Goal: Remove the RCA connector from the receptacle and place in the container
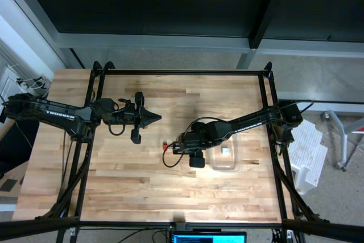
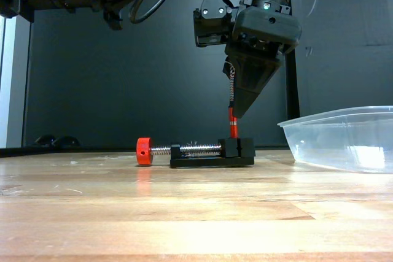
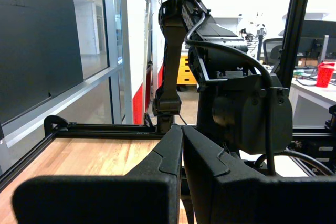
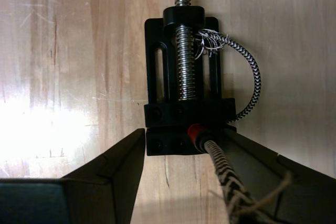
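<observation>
The right gripper (image 4: 186, 136) was poised directly over one end of the receptacle (image 4: 181, 77), jaws apart and straddling the RCA connector (image 4: 195, 131). The connector stood upright, seated in the block, its red body close beside one finger and a braided cable (image 4: 226, 177) rising from it. The container (image 2: 344, 142) lay on the table (image 2: 184, 213) near the receptacle, on the side away from its red knob (image 2: 143, 151). The left gripper (image 1: 154, 118) was held above the table well apart from both, fingers pressed together.

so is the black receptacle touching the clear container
Apart: the low view shows a gap between the receptacle and the container. The right pincer hangs open over the receptacle; the left pincer, shut, hovers well to its left.
</observation>
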Motion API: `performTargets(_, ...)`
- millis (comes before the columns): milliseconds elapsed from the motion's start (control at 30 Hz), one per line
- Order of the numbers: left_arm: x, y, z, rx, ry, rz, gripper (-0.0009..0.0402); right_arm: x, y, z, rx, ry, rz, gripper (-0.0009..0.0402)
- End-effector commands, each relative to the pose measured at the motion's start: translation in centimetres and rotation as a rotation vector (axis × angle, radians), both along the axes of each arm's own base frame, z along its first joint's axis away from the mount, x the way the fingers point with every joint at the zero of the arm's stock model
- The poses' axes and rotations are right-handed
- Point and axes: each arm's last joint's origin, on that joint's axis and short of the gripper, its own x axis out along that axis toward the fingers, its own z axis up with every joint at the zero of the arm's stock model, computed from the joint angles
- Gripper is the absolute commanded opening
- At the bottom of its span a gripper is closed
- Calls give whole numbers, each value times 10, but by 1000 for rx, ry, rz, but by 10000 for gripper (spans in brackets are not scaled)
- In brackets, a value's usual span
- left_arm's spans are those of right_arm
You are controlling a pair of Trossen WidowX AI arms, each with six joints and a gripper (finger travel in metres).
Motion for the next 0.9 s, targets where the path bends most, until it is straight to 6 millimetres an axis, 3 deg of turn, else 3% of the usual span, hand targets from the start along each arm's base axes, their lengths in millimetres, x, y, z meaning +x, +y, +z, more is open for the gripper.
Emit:
performTargets(33,0,0,0,0,0,0,0,0,0,0,-2,-2,-2,162)
performTargets(900,0,0,0,0,0,0,0,0,-2,3,-14,-19,-11,8)
